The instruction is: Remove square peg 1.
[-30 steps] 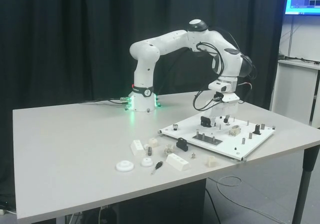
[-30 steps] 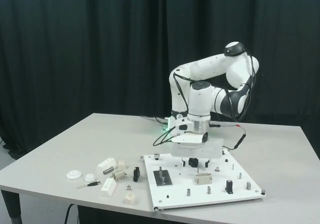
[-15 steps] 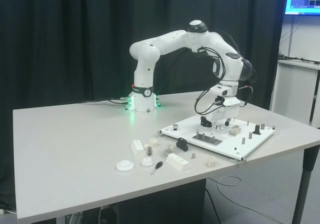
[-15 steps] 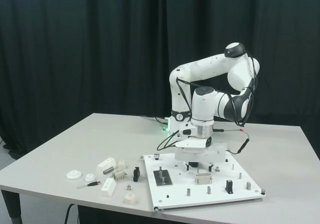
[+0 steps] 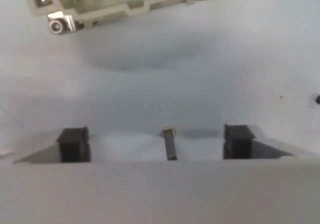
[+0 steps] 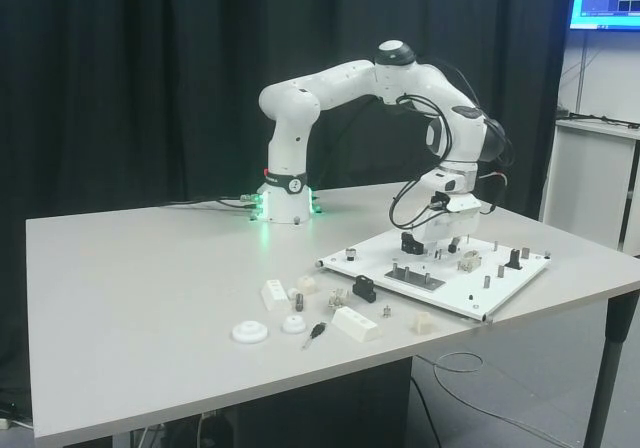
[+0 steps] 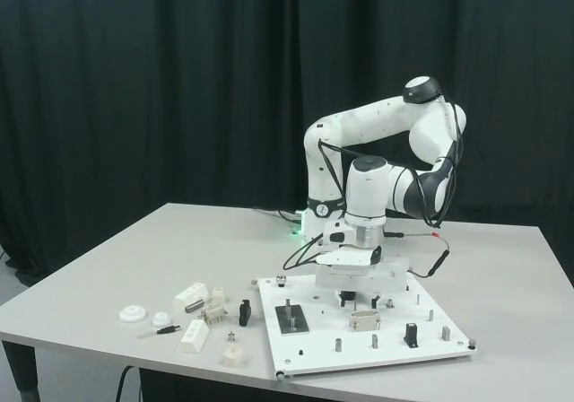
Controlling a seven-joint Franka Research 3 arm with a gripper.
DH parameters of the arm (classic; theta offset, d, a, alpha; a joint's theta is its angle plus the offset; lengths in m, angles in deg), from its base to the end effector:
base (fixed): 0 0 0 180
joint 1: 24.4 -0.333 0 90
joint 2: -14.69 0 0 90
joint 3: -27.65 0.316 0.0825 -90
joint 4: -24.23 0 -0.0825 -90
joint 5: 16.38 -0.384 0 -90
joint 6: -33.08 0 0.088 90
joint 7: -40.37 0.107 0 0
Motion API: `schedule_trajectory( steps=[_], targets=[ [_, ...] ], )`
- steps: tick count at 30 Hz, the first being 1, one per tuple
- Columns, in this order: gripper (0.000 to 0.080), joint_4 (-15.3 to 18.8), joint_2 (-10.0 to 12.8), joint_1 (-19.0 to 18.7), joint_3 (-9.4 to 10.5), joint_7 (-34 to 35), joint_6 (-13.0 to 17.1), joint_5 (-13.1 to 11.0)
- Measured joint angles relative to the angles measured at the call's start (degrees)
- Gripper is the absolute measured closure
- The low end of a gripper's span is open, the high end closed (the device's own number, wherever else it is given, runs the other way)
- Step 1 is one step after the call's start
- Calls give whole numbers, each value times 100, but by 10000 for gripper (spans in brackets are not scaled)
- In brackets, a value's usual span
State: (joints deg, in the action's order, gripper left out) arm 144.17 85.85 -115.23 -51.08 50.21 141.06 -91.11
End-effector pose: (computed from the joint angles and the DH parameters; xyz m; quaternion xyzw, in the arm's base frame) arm 0.5206 0.1790 0.2038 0.9559 -0.2920 -0.0110 0.0307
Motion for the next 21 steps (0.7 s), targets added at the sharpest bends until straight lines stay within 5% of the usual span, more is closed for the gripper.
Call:
schedule_trajectory(
  steps=[6,7,13,14,19,20,21],
  targets=[
    [98,24,0,1,0,0,39,6],
    [412,28,0,1,0,0,46,7],
    [412,56,0,2,0,-23,65,13],
    [576,59,0,2,0,-35,65,13],
    [576,64,-7,4,1,-143,62,8],
    [739,64,-11,5,2,-160,62,8],
    [739,65,-13,6,3,-169,62,8]
  ],
)
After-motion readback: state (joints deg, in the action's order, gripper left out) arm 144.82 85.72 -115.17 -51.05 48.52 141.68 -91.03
